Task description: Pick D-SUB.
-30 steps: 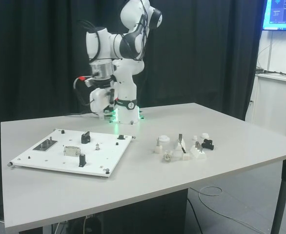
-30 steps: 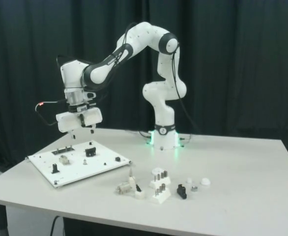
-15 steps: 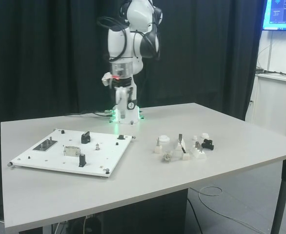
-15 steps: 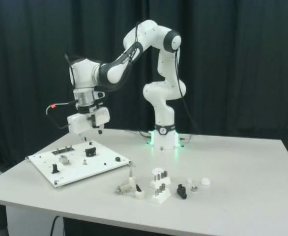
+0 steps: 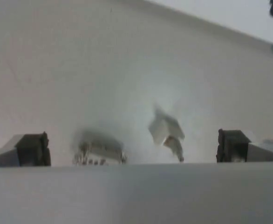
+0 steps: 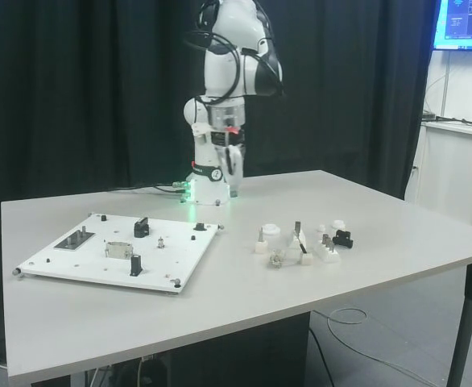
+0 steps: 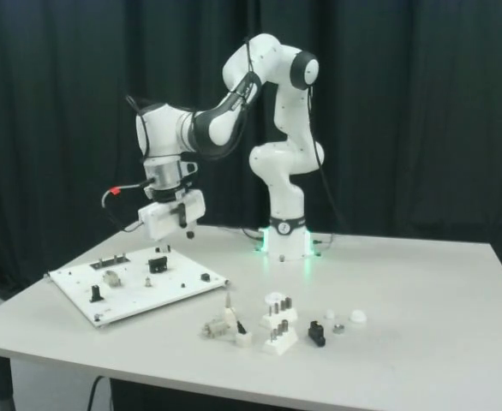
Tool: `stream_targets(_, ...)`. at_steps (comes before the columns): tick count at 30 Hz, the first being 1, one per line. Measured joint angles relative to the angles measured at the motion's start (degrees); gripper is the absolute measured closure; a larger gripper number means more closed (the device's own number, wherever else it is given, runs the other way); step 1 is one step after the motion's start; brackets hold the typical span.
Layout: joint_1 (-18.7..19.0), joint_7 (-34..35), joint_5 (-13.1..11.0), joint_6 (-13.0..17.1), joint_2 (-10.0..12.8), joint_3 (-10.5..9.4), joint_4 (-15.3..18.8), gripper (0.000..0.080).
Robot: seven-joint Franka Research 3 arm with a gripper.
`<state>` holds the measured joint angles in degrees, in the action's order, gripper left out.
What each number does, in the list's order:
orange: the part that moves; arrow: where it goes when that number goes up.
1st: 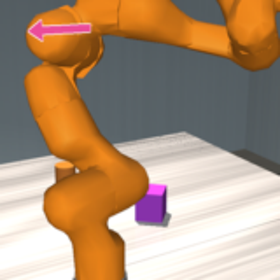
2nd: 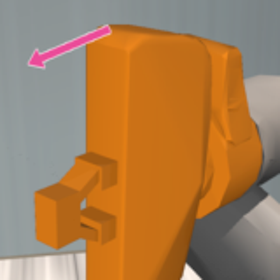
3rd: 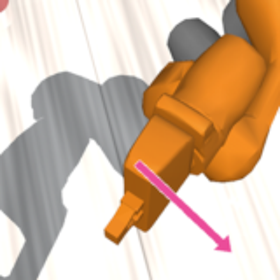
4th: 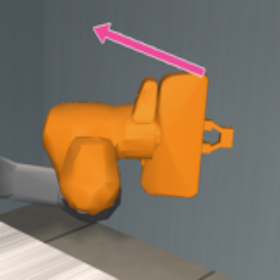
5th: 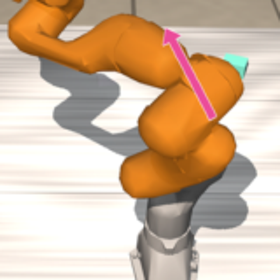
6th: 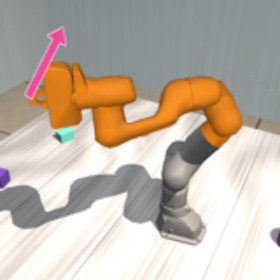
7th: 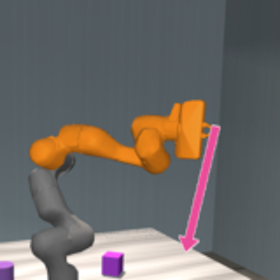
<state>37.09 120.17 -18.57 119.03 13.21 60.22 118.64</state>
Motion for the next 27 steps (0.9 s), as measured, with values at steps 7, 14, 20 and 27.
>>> stream_targets(7,0.90,0.00,-0.24,2.11,-0.41,-3.96,-0.03,0.0003)
stream_targets(14,2.08,0.75,-0.83,4.74,-0.18,-8.28,-0.03,0.0003)
stream_targets(20,3.57,0.73,-0.86,6.51,0.37,-11.11,-0.05,0.0003)
stream_targets(27,6.49,-1.96,0.68,7.44,0.98,-13.05,-0.10,0.0003)
